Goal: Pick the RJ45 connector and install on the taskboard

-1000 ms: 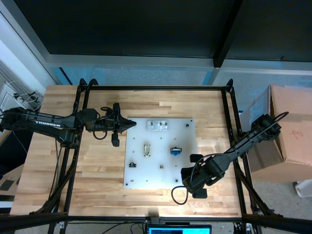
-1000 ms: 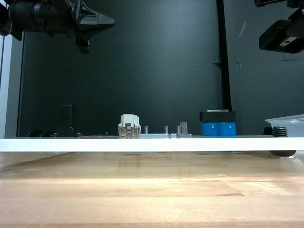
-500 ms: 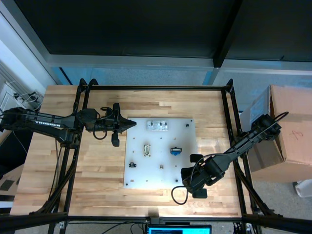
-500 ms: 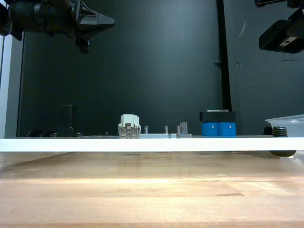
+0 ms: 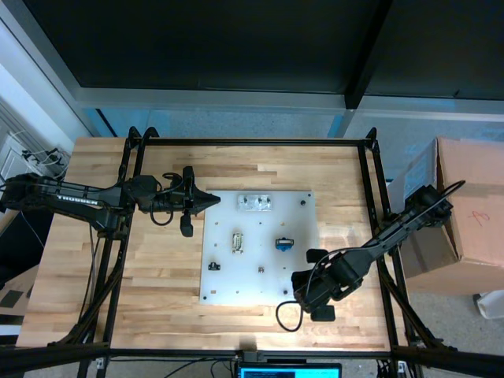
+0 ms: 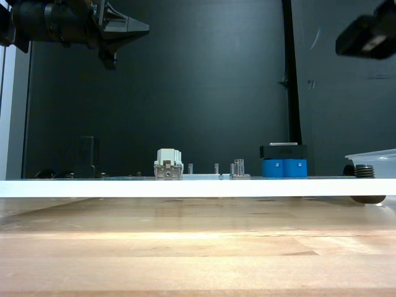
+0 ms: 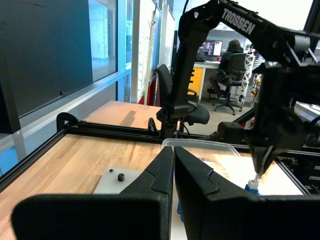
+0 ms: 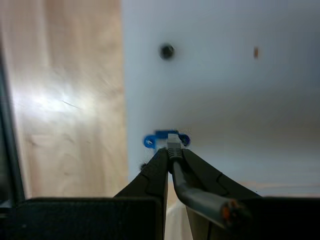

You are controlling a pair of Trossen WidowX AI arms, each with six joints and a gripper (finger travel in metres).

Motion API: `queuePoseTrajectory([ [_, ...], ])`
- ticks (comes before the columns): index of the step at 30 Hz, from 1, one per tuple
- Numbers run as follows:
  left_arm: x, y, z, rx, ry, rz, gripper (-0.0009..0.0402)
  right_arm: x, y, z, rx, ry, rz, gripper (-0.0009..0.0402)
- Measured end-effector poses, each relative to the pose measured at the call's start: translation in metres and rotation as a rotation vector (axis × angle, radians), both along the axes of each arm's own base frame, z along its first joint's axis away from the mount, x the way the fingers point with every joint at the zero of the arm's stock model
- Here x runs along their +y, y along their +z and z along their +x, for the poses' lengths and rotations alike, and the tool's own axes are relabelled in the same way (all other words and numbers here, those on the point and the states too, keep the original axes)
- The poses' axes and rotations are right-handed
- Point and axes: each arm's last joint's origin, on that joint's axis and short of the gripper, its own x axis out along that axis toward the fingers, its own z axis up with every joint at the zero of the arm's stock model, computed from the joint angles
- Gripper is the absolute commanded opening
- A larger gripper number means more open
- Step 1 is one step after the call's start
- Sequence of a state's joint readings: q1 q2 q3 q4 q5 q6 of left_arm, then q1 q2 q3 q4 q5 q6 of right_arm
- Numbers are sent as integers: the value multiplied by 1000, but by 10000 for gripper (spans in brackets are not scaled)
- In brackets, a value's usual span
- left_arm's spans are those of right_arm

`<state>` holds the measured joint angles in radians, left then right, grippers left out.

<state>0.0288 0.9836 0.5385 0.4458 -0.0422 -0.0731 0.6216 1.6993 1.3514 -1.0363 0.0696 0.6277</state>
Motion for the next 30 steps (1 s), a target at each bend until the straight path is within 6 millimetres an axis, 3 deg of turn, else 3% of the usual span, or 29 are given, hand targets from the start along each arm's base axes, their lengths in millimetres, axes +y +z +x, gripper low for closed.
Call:
queuePoseTrajectory([
  [17, 0, 0, 0, -1, 0, 0, 0, -9, 21, -15, -8, 57, -27, 0],
  [30, 0, 0, 0, 0, 0, 0, 0, -2, 23, -20, -33, 84, -42, 0],
])
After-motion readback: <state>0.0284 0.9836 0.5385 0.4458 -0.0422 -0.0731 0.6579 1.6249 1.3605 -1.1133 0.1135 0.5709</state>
